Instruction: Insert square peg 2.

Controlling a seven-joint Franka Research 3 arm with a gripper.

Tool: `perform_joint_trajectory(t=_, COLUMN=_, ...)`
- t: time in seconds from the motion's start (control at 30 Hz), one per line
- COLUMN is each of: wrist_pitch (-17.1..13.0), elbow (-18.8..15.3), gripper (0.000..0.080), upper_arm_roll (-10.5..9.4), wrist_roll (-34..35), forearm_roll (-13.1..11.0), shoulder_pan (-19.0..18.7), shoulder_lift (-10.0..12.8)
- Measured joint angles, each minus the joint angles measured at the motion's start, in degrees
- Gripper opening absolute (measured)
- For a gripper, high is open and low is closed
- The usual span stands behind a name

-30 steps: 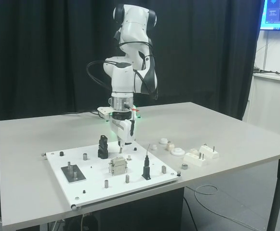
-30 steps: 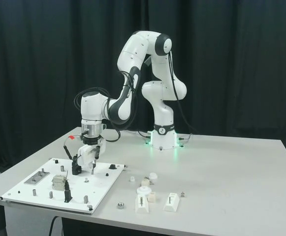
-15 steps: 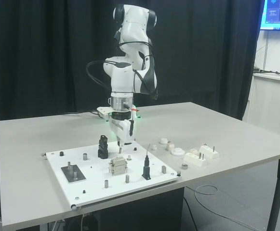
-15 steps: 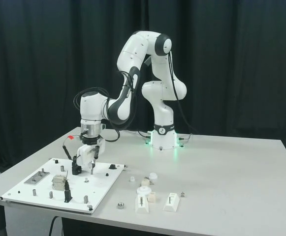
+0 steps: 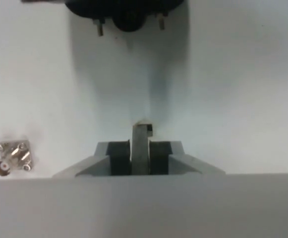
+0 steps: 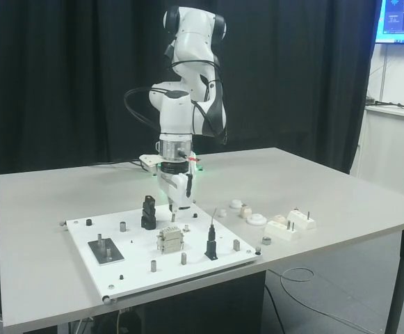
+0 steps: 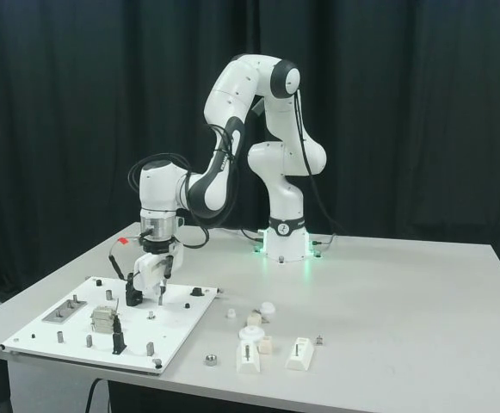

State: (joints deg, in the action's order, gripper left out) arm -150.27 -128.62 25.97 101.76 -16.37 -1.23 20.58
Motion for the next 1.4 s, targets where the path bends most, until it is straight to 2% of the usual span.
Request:
perform_joint_trajectory(t=0.4, wrist_pitch=1.7, elbow=0.3, gripper=0.0076, upper_arm_roll=0.56, wrist_roll=0.2, forearm_roll=-0.3, shoulder_pan=0.0, shoulder_lift=0.0)
perform_joint_trajectory(t=0.63, wrist_pitch=1.8, elbow=0.4, gripper=0.0076, upper_arm_roll=0.64, wrist_roll=0.2, forearm_roll=-1.1, shoulder_pan=0.0, shoulder_lift=0.1)
perform_joint_trajectory(t=1.17, wrist_pitch=2.1, elbow=1.4, gripper=0.0076, upper_arm_roll=0.62, wrist_roll=0.2, forearm_roll=-1.2, shoulder_pan=0.0, shoulder_lift=0.8)
perform_joint_trajectory(t=1.4, wrist_pitch=3.5, elbow=1.7, gripper=0.0076, upper_arm_roll=0.53, wrist_roll=0.1, forearm_roll=-1.3, shoulder_pan=0.0, shoulder_lift=0.8)
